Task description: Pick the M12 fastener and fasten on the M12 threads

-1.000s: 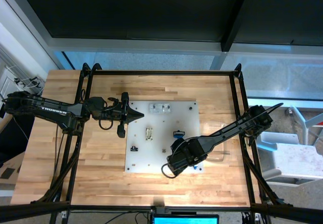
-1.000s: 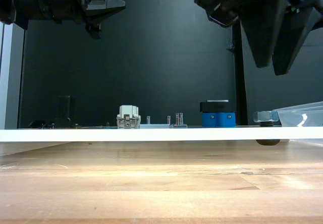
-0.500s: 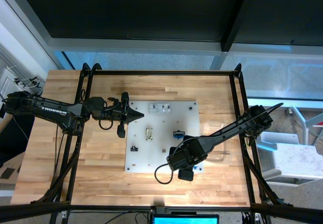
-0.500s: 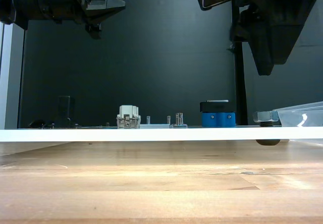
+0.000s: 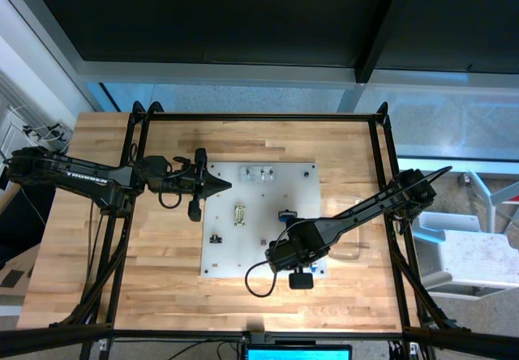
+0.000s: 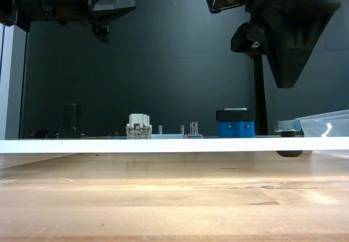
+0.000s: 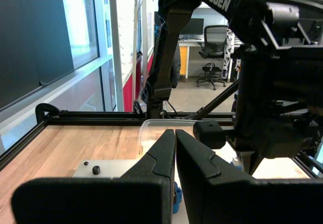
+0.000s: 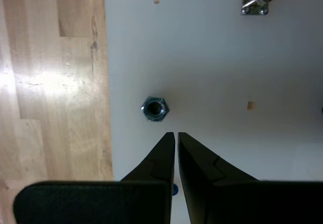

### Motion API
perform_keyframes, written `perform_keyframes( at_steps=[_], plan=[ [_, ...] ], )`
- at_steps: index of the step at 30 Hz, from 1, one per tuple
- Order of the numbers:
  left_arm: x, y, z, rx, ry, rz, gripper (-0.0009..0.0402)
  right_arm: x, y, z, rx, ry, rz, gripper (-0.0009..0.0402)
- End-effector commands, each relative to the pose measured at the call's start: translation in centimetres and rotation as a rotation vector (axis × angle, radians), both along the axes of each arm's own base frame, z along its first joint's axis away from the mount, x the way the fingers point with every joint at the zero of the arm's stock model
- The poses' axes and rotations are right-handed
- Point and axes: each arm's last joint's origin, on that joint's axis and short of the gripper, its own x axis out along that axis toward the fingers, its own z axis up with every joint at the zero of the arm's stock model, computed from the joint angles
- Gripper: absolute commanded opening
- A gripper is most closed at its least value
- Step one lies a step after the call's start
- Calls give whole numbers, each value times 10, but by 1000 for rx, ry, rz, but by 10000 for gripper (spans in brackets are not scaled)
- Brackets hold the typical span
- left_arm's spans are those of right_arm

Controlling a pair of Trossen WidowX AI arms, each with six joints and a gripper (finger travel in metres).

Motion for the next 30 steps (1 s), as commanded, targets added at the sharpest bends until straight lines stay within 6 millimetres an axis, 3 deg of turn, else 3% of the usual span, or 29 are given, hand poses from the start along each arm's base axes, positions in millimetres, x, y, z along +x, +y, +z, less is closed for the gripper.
perform_keyframes(
  at_steps=[1, 16, 30],
  plan=[
    [0, 0, 0, 0, 0, 0, 0, -2, -1, -9, -6, 13, -5, 1],
    [0, 0, 0, 0, 0, 0, 0, 2, 1, -27, -27, 20, -23, 0],
    [0, 0, 0, 0, 0, 0, 0, 4, 2, -29, -14, 18, -20, 0]
  ],
)
